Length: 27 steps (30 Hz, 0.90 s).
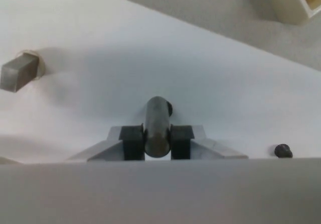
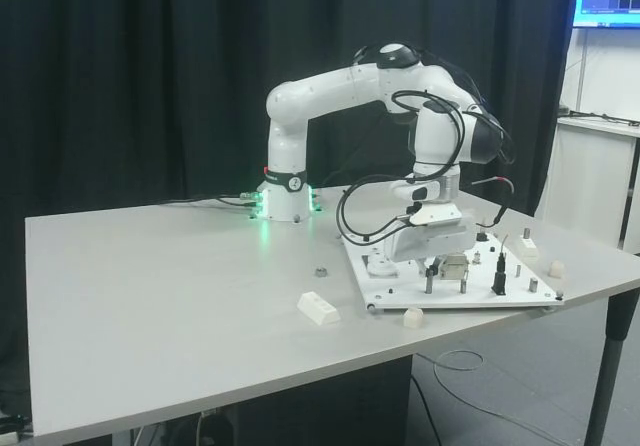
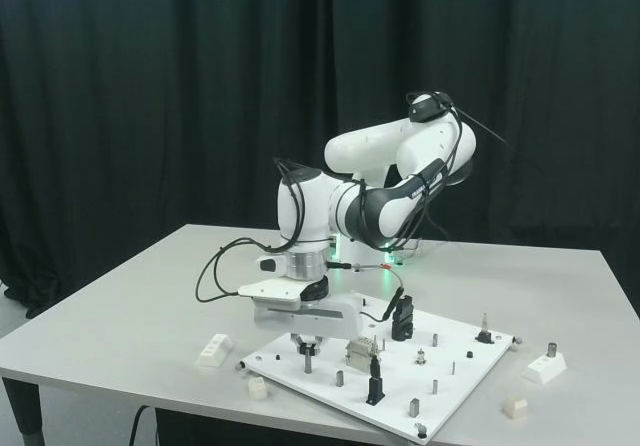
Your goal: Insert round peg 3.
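The white arm [image 3: 385,181] folds over from its base and reaches down with the wrist pointing straight at the white board [image 3: 455,381] lying on the grey table [image 2: 150,276]. The gripper [image 1: 157,142] hangs low over the board's near corner, its two black pads [image 1: 131,142] clamped on the round peg [image 1: 157,126], a grey cylinder held upright with its lower end close to the board surface. In the wrist view a dark hole [image 1: 169,108] peeks out just behind the peg, mostly hidden by it, so whether the tip has entered cannot be told. A grey square peg [image 1: 19,72] stands in the board nearby, a black screw head [image 1: 283,151] sits to the other side, and a white block [image 1: 293,0] is cut off at the frame's edge.
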Each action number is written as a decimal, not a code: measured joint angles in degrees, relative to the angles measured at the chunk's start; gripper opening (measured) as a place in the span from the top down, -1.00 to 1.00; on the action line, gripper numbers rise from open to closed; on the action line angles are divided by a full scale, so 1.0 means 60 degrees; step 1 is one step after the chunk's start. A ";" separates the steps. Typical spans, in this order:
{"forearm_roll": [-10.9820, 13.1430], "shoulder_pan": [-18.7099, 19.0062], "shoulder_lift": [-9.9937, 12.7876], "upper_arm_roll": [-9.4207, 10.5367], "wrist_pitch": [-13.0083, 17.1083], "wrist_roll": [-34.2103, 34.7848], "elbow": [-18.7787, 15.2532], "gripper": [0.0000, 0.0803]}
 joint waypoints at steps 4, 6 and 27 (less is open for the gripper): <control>-0.0016 0.0004 0.0000 0.0000 -0.0001 0.0000 0.0000 0.73; -0.0026 0.0007 0.0000 0.0000 -0.0002 0.0000 -0.0002 0.73; -0.0147 0.0047 -0.0004 0.0050 0.0004 0.0000 -0.0083 0.73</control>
